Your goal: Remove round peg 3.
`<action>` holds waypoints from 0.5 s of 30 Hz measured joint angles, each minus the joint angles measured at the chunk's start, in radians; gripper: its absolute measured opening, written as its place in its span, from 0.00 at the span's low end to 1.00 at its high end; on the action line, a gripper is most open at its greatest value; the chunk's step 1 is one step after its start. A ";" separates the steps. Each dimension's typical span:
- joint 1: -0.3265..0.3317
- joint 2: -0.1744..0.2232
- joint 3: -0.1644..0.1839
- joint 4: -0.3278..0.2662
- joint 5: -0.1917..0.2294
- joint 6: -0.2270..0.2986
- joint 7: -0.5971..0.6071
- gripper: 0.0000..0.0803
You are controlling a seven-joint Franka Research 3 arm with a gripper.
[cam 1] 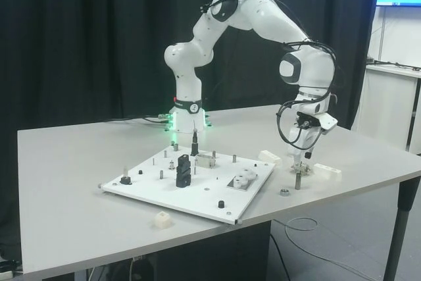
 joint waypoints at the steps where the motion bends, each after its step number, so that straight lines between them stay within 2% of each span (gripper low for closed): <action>1: -0.001 0.000 0.000 0.002 -0.001 -0.001 0.000 1.00; 15: -0.015 0.000 0.000 0.037 -0.037 -0.043 0.000 1.00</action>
